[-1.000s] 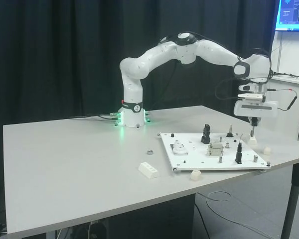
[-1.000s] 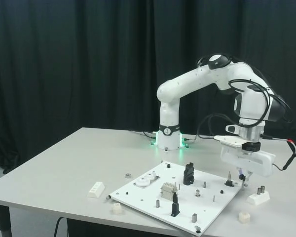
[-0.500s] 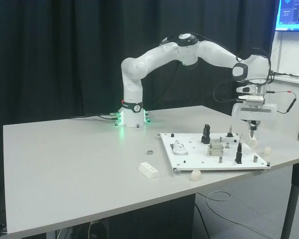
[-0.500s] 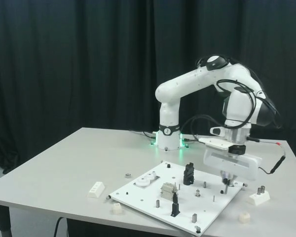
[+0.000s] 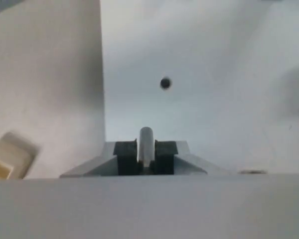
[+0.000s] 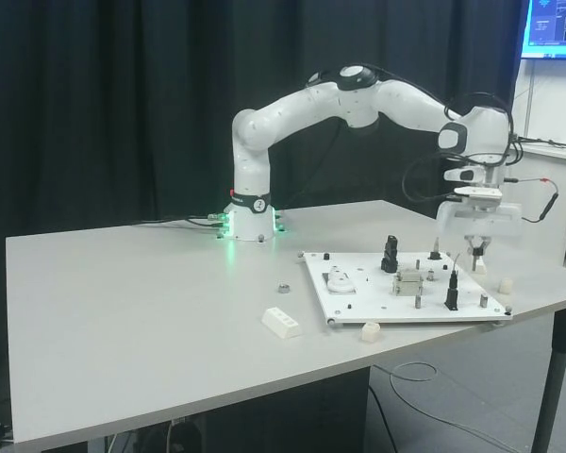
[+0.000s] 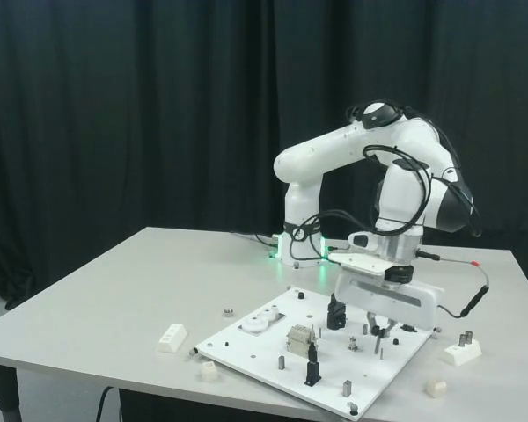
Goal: Insert round peg 2.
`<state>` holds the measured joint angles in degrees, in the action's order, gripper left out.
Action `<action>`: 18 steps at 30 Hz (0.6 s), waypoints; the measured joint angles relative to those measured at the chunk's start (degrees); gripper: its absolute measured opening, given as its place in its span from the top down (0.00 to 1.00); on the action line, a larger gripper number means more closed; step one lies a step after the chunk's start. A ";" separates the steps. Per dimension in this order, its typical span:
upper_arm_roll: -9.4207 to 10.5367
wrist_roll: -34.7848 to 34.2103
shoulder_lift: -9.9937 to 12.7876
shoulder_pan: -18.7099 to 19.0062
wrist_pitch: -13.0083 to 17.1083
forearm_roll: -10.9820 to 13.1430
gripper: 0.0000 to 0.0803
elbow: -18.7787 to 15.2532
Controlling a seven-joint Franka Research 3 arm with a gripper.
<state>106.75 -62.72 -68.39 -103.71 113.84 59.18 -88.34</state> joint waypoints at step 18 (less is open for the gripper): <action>3.41 6.79 -1.66 -7.90 -1.87 1.71 0.91 4.99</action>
<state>110.16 -55.93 -70.05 -111.61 111.97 60.90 -83.35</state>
